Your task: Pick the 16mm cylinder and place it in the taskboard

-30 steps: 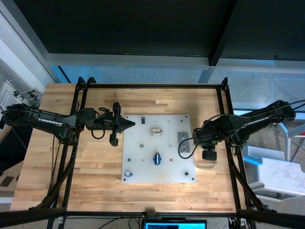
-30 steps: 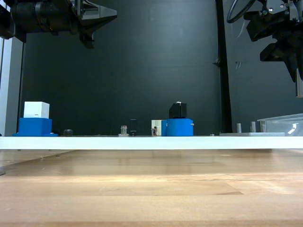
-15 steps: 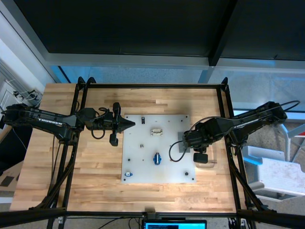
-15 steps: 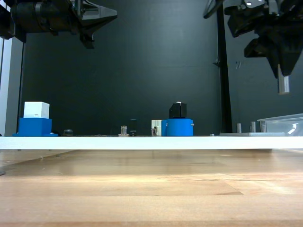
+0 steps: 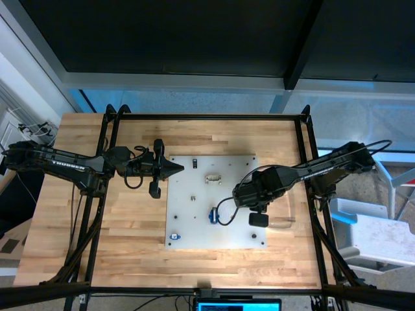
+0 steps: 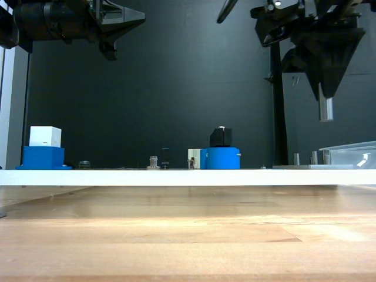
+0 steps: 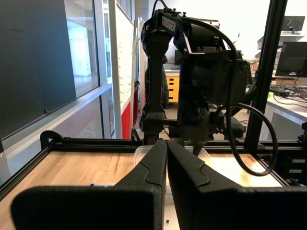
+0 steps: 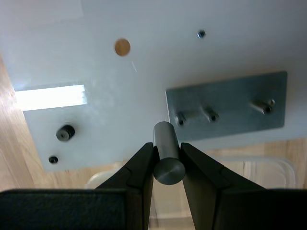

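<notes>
- The cylinder [image 8: 165, 143] is a short, plain grey metal rod. It is clamped between the two fingers of the right gripper [image 8: 166, 146] and points straight down.
- In the low view the cylinder [image 6: 325, 109] hangs upright from the right gripper [image 6: 325, 94], well above the board [image 6: 176, 177] and touching nothing else.
- From above, the right gripper [image 5: 243, 194] reaches in over the board [image 5: 194, 220] toward its right edge. The arm hides the rod in that view.
- Below the rod, the wrist camera shows a grey plate [image 8: 230, 105] with small upright pins, fixed flat on the white board [image 8: 144, 81]. Farther in there is a round hole [image 8: 122, 47] with wood showing through it.
- A clear tray [image 8: 259, 167] sits on the table [image 5: 130, 233] just beside the board's right edge.
- A blue fitting [image 5: 213, 215] stands near the board's middle, apart from the rod.
- The left gripper [image 5: 175, 168] is held high over the board's left edge. Its fingers [image 7: 156, 160] are pressed together and hold nothing.
</notes>
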You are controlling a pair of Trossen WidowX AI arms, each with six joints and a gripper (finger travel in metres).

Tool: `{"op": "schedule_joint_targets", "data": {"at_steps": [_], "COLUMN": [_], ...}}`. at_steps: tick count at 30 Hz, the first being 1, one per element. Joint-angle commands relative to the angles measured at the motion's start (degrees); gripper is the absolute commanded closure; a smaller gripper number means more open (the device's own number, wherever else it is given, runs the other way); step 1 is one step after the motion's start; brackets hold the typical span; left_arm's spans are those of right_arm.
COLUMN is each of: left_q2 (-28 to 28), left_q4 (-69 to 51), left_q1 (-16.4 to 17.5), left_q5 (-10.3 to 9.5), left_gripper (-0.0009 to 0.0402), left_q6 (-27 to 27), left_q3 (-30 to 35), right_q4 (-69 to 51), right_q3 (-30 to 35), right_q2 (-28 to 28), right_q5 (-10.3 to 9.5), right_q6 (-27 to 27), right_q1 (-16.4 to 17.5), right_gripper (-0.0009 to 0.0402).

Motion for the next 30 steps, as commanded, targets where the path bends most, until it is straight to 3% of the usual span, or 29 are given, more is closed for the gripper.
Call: {"op": "schedule_joint_targets", "data": {"at_steps": [1,18,30], "left_q2": [0.02,0.02,0.02], "left_q4": [0.00,0.00,0.00], "left_q1": [0.02,0.00,0.02], "left_q5": [0.02,0.02,0.02], "left_gripper": [0.0393,0.0393,0.0393], "left_q6": [0.02,0.00,0.00], "left_q3": [0.00,0.00,0.00], "right_q4": [0.98,2.91,5.84], "right_q3": [1.40,8.04,9.51], "right_q2": [2.03,11.06,13.79], "right_q5": [-0.04,-0.52,-0.52], "right_q6": [0.07,0.22,1.18], "right_q1": [0.04,0.31,0.68], "right_gripper": [0.0357,0.0357,0.0357]}}
